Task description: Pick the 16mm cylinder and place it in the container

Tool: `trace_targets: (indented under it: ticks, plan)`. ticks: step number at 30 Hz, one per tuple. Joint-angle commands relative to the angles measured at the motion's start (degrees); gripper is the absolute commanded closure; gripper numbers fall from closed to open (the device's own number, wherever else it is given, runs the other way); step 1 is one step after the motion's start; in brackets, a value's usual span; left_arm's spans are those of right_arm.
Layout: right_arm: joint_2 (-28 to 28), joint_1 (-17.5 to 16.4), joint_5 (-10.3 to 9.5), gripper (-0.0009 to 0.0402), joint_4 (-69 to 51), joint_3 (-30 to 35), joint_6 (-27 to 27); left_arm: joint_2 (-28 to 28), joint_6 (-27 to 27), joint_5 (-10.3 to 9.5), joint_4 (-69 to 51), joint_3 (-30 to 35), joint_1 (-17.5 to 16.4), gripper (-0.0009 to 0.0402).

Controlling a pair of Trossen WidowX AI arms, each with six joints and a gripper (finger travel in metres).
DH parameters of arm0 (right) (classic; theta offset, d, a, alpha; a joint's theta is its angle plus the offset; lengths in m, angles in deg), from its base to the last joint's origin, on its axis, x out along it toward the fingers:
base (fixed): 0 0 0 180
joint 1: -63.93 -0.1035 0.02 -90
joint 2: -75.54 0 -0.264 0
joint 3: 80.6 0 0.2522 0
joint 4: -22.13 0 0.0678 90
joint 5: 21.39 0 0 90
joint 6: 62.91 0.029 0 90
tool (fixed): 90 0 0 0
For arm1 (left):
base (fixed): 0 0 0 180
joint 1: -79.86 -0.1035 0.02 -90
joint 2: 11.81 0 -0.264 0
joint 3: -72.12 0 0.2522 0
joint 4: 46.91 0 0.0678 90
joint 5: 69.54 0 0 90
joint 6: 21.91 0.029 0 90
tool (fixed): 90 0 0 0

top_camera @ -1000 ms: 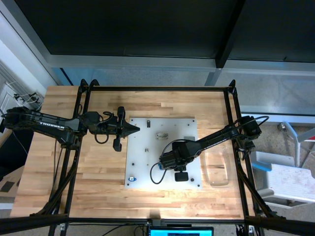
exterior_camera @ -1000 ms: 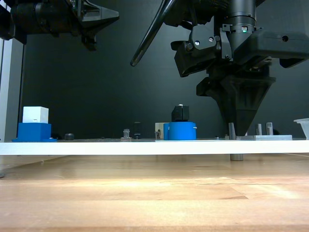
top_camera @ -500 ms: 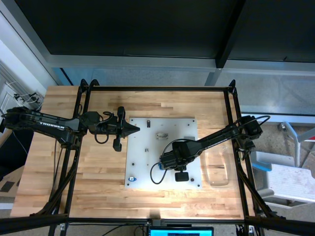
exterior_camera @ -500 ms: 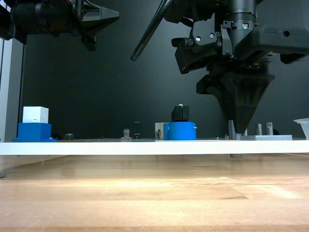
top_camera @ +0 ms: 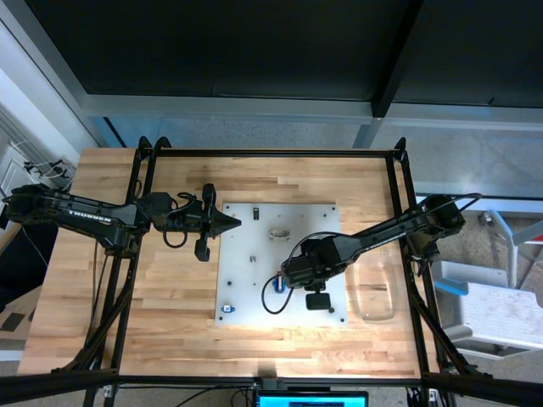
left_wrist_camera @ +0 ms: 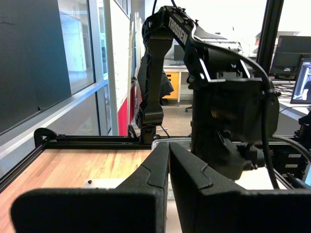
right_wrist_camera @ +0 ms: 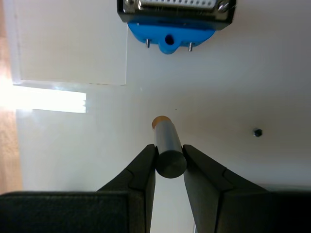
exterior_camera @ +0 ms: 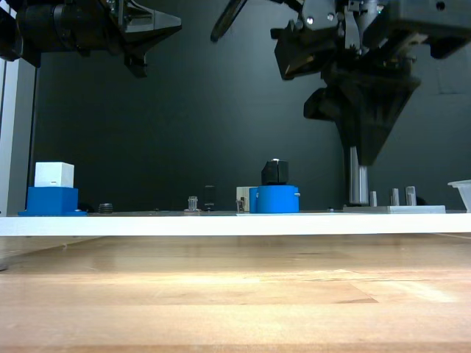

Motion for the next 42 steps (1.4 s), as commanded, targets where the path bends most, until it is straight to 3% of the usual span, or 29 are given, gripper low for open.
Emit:
trace_targets:
  ticks: [1,10,24,35,42]
  plan:
    - [1.6,-0.02,-0.13,0.037,-1.11,0.04,0.07,-0.02,0.02,0.02,0.0,0.02,0.0,0.0393]
    - [8.35,-0.42,-0.17,0.037,-2.36,-2.75,0.83,-0.02,0.0,0.02,0.0,0.02,0.0,0.0393]
    - [23.06,-3.37,-0.9,0.037,-2.03,-15.74,8.33,-0.02,0.02,0.02,0.0,0.02,-0.02,0.0393]
    - [33.4,-4.63,-5.42,0.037,-2.08,-24.46,9.88,0.0,0.02,0.02,0.0,0.02,0.0,0.0393]
    - [38.25,-5.4,-10.69,0.037,-1.97,-30.14,10.27,0.0,0.02,0.02,0.0,0.02,0.0,0.0393]
